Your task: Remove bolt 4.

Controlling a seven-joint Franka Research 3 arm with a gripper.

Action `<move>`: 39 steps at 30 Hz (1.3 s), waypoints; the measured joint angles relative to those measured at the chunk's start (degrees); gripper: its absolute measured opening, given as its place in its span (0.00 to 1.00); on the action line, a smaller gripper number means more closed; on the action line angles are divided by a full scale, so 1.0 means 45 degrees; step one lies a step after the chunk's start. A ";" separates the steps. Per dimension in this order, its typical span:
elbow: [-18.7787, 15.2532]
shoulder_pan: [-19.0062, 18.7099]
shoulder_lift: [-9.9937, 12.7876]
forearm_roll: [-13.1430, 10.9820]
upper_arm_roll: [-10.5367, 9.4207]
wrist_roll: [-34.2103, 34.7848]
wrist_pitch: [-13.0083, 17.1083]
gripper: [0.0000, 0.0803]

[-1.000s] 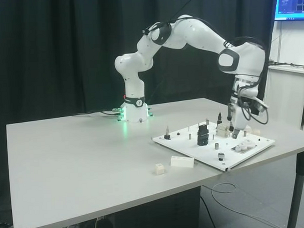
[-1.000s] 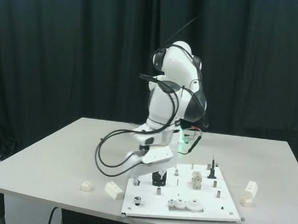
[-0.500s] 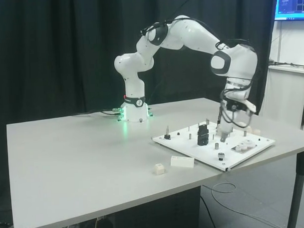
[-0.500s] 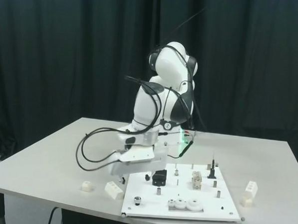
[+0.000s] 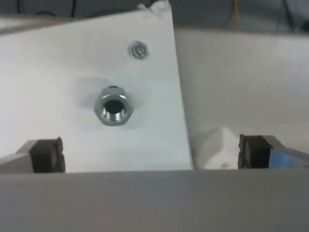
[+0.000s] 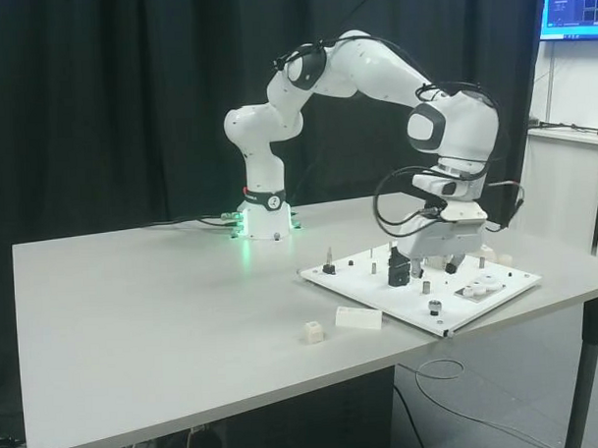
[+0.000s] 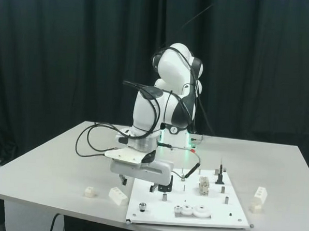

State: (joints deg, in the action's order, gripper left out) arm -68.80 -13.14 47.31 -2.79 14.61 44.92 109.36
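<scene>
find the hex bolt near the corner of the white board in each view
Wrist view: the hex bolt stands on the white board, close to its edge, between the open fingertips.
First room view: the hex bolt sits near the board's front corner, below the gripper.
Second room view: the hex bolt sits at the board's near left corner.
Shared landmark: the white board's edge beside the bolt.

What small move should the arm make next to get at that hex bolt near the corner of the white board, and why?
Probably shift the gripper sideways toward the bolt, then lower it. In the wrist view the fingers are wide open, yet the bolt sits off-centre between them, nearer one finger, and the other finger hangs past the edge of the white board, over the table.
</scene>
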 joint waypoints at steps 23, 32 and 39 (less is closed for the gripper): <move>-0.2759 -0.0046 -0.1463 -0.0498 -0.0356 0.8513 0.1541 1.00; -0.3470 -0.0081 -0.1658 -0.0827 -0.0360 1.0007 0.2910 1.00; -0.3700 -0.0107 -0.1659 -0.1000 -0.0360 1.1212 0.3488 1.00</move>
State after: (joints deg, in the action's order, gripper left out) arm -85.45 -13.62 39.84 -7.29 12.99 95.38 125.06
